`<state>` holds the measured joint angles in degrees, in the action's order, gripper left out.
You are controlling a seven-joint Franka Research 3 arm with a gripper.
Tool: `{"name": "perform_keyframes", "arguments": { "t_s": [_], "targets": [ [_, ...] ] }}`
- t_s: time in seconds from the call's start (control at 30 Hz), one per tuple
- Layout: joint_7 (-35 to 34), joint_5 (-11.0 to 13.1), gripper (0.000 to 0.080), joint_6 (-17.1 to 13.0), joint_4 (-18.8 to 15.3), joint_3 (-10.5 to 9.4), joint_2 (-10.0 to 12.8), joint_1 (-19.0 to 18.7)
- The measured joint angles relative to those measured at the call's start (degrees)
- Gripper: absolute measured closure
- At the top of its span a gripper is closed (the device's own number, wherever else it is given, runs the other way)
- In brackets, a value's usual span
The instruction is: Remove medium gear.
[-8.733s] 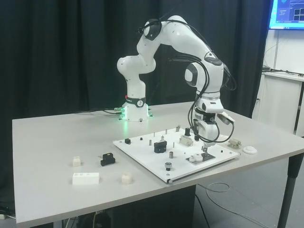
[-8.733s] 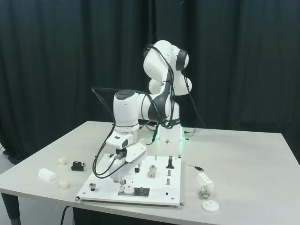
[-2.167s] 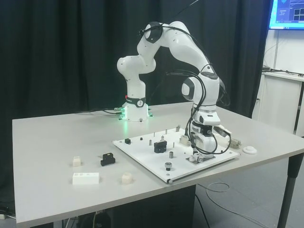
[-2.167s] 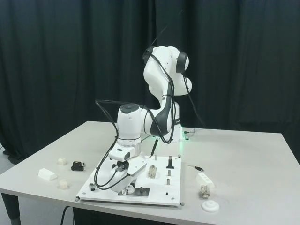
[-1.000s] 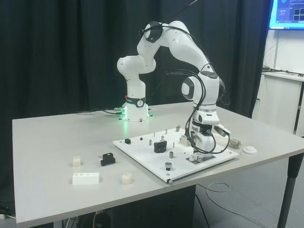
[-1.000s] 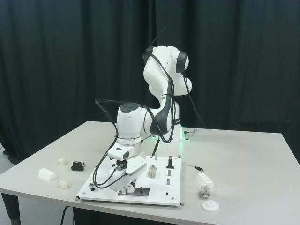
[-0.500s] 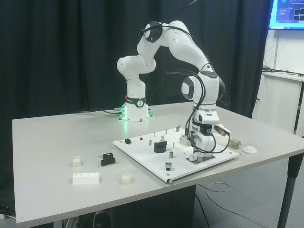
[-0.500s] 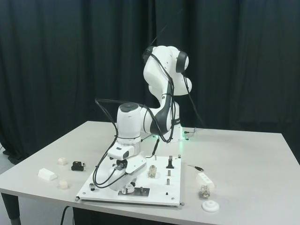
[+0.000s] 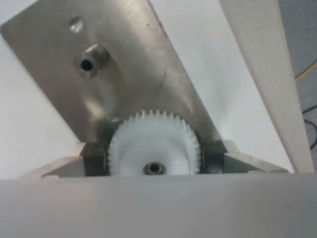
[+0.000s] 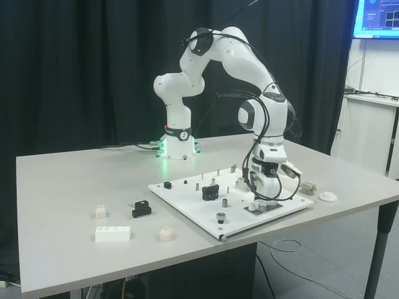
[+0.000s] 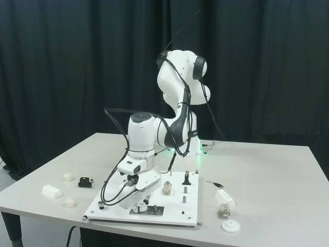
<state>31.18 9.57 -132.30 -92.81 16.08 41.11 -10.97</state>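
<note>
The medium gear (image 9: 154,136) is white and toothed, and it sits on a grey metal plate (image 9: 124,69) at the near corner of the white board (image 10: 187,192). My gripper (image 9: 153,159) is shut on it, with one black pad (image 9: 95,159) against each side of the teeth. An empty peg (image 9: 89,60) stands on the same plate beyond the gear. In the room views the gripper (image 10: 257,200) (image 11: 138,204) is low over the board, and the gear (image 10: 254,205) (image 11: 136,208) shows only partly between the fingers.
The board carries several small black and grey parts and pegs (image 10: 210,192). A large white gear (image 10: 328,196) (image 11: 231,226) lies on the table off the board. White blocks (image 10: 113,233) and a black piece (image 10: 141,208) lie on the table at the board's other side.
The gripper came down from above the plate to the gear and took hold of it. Over the last second the arm has hardly moved.
</note>
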Motion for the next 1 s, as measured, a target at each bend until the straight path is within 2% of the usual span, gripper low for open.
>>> {"name": "perform_keyframes", "arguments": {
  "t_s": [0.5, 0.8, 1.0],
  "targets": [
    [3.8, -0.1, 0.0409, 0.2, 0.0, 0.00, -0.1, 0.0],
    [-3.4, 0.1, 0.0409, 0.2, 0.0, 0.02, -0.3, 0.0],
    [-2.4, -0.1, 0.0409, 0.4, 0.0, 0.02, -0.3, 0.0]
  ]
}}
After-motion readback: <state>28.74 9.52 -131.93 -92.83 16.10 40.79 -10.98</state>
